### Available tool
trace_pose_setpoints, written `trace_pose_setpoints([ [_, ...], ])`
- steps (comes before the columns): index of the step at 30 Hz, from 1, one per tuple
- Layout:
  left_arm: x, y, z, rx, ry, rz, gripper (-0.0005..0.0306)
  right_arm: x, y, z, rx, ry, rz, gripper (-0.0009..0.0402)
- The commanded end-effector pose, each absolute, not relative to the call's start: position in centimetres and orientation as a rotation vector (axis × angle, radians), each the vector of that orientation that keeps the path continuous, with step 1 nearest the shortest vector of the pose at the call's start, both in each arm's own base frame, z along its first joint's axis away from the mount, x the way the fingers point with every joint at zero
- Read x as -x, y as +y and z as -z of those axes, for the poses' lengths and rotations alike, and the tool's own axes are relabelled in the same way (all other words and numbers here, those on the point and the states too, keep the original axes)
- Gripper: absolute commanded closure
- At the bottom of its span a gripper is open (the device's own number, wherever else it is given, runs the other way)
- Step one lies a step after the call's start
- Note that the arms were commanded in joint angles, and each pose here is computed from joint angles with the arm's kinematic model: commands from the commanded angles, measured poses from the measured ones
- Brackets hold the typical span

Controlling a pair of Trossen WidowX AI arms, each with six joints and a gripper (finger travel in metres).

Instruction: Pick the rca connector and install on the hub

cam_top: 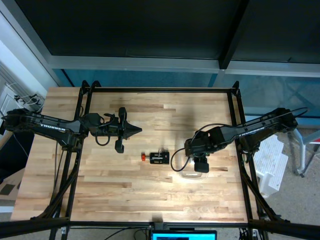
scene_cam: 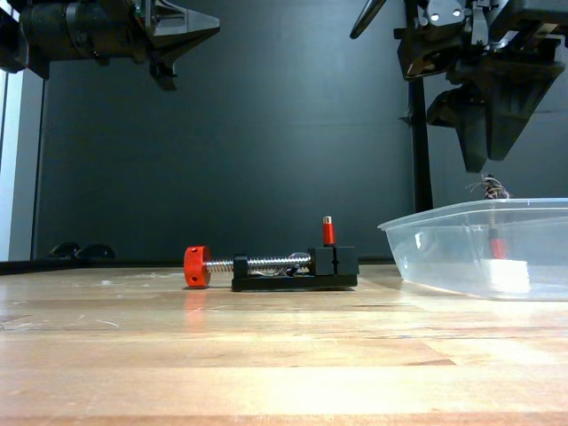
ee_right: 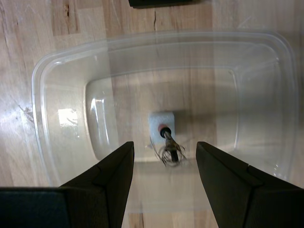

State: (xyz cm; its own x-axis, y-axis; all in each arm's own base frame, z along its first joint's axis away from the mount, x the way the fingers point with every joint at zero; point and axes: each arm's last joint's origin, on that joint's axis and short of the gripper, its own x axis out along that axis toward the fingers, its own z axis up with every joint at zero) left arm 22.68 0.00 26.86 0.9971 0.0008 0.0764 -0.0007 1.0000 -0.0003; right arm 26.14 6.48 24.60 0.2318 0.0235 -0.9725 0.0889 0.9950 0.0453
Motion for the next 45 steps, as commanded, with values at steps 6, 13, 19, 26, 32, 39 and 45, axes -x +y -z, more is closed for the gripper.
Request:
trace_pose_setpoints([
  [6,-22.69,0.0,-26.86,0.0,-0.076,-0.001,0.03,-27.3,6.8,-23.0,-0.089,1.372,0.052,0.0212],
  [13,-22.69,0.0,-26.86,0.0,-0.076,-0.001,0.03,-28.0,6.9,-21.8,-0.081,1.403,0.058,0.0212],
  [19,-22.68,0.01,-26.86,0.0,-0.077,-0.001,0.03,-28.4,7.0,-20.8,-0.072,1.432,0.063,0.0212],
  [26,-22.68,0.01,-26.86,0.0,-0.077,-0.001,0.03,-28.6,7.1,-20.2,-0.07,1.44,0.065,0.0212],
  [32,-22.69,0.0,-26.85,0.001,-0.076,-0.001,0.03,-28.4,7.0,-19.8,-0.069,1.445,0.067,0.0212],
  [39,-22.69,0.0,-26.86,0.0,-0.076,-0.001,0.03,-28.2,6.9,-19.1,-0.069,1.448,0.068,0.0212],
  [45,-22.68,0.0,-26.86,0.0,-0.077,-0.001,0.03,-28.1,6.9,-18.6,-0.072,1.436,0.065,0.0212],
])
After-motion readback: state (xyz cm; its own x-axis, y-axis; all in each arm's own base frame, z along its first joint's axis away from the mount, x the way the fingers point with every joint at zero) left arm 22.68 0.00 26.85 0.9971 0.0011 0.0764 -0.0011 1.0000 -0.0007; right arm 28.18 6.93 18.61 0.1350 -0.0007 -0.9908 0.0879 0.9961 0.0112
